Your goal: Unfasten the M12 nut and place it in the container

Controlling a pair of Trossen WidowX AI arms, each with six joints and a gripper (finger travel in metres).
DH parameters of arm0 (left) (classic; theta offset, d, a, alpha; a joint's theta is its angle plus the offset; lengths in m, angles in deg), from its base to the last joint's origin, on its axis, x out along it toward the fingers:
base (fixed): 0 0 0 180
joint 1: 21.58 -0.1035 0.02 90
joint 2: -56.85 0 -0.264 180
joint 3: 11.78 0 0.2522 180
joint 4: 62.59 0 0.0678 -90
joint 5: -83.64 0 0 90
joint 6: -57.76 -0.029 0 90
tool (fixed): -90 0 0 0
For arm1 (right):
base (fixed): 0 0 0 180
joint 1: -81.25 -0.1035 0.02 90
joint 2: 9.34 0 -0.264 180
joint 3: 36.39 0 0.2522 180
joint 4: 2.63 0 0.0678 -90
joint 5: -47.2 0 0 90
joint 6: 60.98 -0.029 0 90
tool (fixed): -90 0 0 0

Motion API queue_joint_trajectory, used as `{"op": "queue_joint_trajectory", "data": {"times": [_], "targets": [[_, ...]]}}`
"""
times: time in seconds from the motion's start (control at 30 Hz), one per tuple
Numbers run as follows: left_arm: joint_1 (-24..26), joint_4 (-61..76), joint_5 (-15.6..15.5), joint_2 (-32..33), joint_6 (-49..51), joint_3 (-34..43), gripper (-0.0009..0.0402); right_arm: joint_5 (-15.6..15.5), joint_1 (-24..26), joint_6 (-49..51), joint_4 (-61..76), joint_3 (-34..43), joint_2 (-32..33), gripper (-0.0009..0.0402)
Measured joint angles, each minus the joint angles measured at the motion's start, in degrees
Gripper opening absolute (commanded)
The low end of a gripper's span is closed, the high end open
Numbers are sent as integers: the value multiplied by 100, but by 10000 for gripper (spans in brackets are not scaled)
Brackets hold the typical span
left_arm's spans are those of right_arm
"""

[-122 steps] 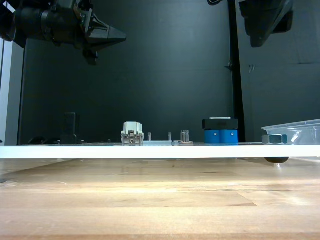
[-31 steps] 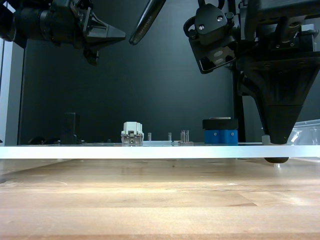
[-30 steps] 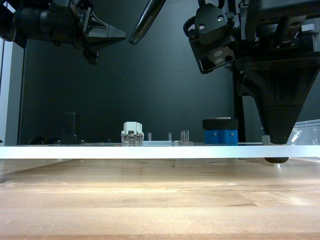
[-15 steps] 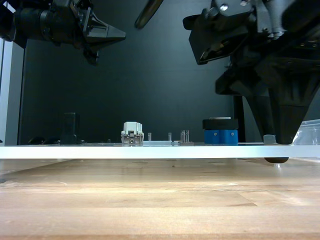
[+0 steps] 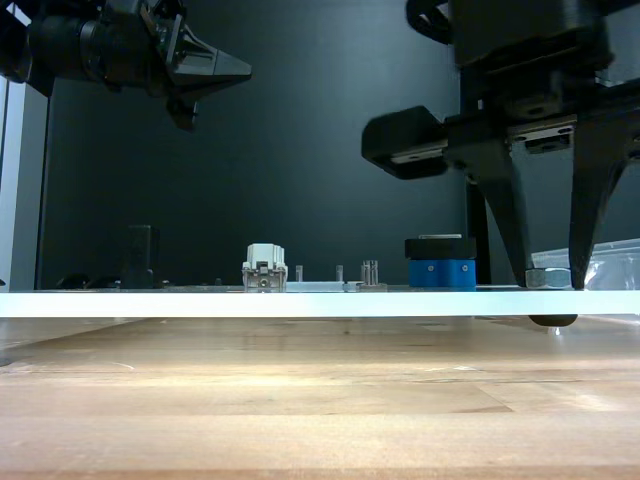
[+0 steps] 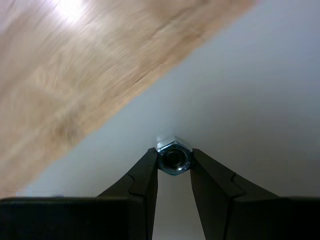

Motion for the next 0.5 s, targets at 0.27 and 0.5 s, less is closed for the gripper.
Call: {"op": "queue_joint_trajectory", "data": {"times": [0.27, 0.5], "targets": [[0, -2, -2, 0, 0, 2, 0, 42, 0, 1762, -2, 0, 0, 18], [-2, 0, 0, 0, -2, 2, 0, 42, 0, 2393, -7, 0, 0, 32]]}}
